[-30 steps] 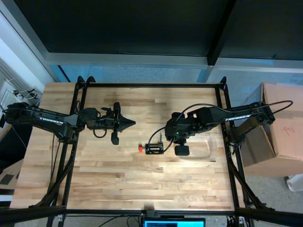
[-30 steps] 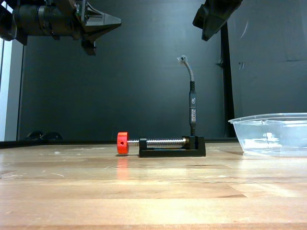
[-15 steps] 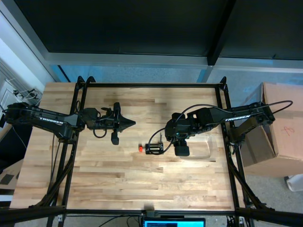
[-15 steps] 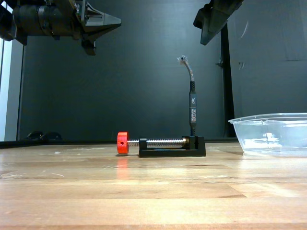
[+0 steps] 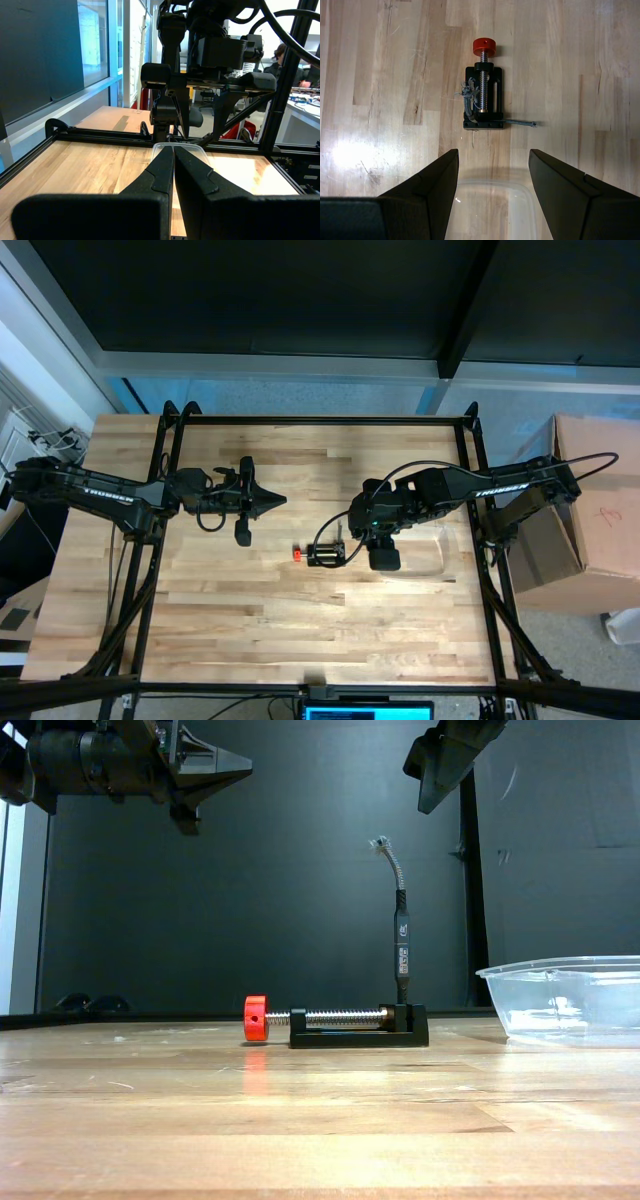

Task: Remove the USB-C connector from the USB-C receptacle and place in the container

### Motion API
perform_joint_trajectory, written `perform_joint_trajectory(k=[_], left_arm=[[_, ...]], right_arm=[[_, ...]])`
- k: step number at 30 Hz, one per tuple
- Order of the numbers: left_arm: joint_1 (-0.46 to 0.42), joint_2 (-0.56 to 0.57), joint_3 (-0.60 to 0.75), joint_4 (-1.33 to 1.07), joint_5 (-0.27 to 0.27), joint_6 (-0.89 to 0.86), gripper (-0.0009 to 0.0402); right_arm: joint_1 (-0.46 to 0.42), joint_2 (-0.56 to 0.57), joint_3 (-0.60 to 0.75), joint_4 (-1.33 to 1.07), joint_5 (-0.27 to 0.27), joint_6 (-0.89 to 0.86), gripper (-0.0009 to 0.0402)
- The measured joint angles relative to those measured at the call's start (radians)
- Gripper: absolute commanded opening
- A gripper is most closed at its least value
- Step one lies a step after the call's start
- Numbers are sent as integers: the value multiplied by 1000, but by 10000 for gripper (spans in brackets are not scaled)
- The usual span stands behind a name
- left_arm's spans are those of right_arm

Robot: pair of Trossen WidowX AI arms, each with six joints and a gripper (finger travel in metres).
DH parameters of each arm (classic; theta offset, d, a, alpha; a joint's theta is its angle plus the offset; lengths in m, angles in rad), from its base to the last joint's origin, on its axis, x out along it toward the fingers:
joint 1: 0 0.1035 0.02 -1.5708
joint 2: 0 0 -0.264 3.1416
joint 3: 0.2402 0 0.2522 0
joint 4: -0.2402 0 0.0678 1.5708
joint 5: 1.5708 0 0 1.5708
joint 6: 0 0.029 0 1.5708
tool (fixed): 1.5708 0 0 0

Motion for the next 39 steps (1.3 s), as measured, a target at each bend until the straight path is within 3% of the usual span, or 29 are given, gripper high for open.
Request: perform_joint_trajectory(k=[19,39], left_arm=[[0,0,0,0,0,0,0],[0,0,0,-7,0,0,0]], right_arm=[[3,95,0,20,0,0,190],[11,211,0,67,-11,0,96]])
